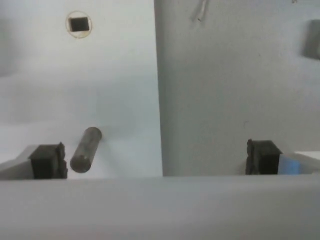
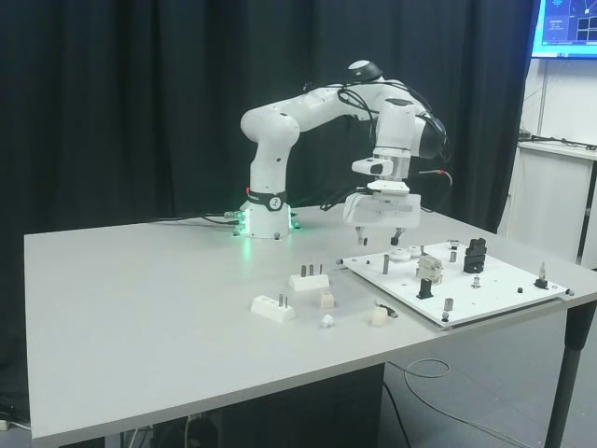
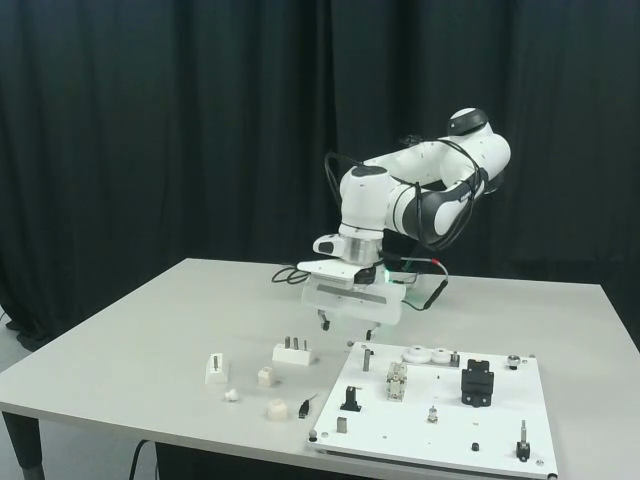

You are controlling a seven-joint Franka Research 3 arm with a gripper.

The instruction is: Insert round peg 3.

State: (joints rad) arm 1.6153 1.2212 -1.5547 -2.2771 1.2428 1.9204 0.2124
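Meanwhile, white holders (image 3: 292,351) sit left on the grey table (image 3: 150,340); above the white board's (image 3: 440,425) far-left corner hangs the white arm's gripper (image 3: 345,322), jaws released wide, a round peg (image 1: 86,149) standing upright on the board below, just beside one fingertip (image 1: 48,161).

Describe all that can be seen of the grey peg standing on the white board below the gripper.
The peg is a short, plain grey cylinder with a dull, metal-like look and a flat round top. It stands upright on the white board, near the board's edge by the bare table. Only the board touches it. The open gripper hangs above; one black fingertip appears close beside the peg, without gripping it.
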